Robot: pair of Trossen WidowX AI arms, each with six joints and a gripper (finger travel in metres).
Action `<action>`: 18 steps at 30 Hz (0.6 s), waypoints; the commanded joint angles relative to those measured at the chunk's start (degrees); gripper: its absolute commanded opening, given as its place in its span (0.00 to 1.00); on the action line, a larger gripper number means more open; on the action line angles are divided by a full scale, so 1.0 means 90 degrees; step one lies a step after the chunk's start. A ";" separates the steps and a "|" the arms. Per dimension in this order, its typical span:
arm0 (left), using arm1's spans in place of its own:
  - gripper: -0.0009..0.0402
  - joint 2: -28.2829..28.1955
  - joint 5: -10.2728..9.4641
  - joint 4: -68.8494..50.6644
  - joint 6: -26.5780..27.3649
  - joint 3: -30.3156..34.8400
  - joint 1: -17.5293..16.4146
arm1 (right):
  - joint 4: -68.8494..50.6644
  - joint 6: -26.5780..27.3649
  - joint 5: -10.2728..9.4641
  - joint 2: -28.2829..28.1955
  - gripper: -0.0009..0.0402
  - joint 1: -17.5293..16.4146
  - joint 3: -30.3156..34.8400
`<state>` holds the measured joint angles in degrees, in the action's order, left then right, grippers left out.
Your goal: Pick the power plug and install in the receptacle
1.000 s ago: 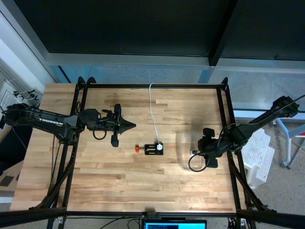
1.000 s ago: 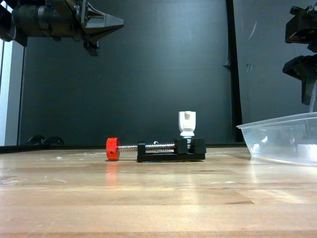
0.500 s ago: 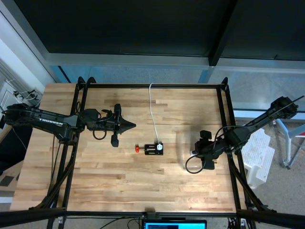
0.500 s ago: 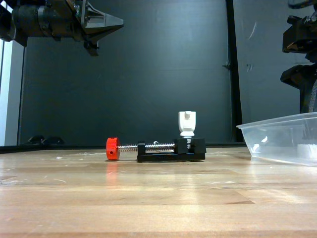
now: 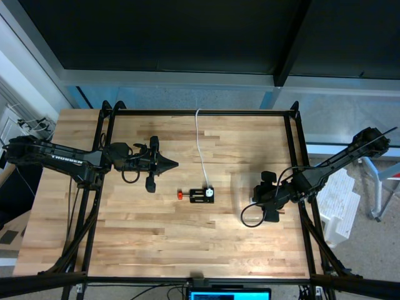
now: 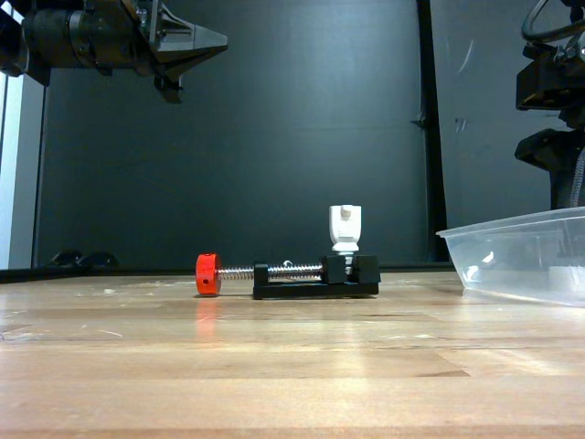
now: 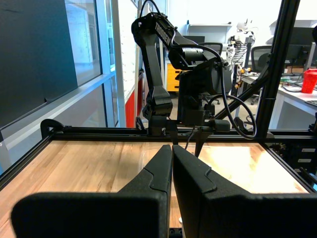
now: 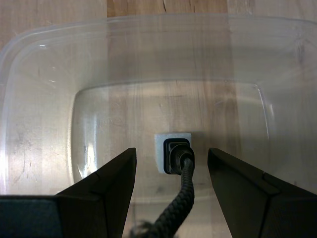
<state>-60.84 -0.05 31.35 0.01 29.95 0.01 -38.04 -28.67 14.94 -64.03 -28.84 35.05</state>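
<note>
power plug (image 8: 174, 154), one, in tray (image 8: 39, 74) beneath spread right gripper (image 8: 171, 150), left gripper (image 7: 172, 148) aloft

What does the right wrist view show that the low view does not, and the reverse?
Only right wrist view: the tiny black power plug on a braided black cord, inside the clear oblong plastic tray, below the open right claw. Only low view: the white square receptacle in the black mini vise with an orange-red knob, and the shut left claw raised at left. Both: that tray.
</note>
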 commanded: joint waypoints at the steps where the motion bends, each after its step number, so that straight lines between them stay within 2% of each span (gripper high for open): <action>1: 0.02 -0.0002 0.0002 0.0002 -0.0002 0.0000 0.0000 | 0.0007 -0.0007 0.0005 0.0000 0.49 0.0012 -0.0005; 18: 0.02 -0.0002 0.0002 0.0002 0.0000 0.0000 0.0000 | 0.0158 -0.0005 0.0058 -0.0041 0.27 0.0012 -0.0109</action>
<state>-60.84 -0.05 31.38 0.01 29.93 0.01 -36.58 -28.69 15.40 -64.40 -28.71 34.09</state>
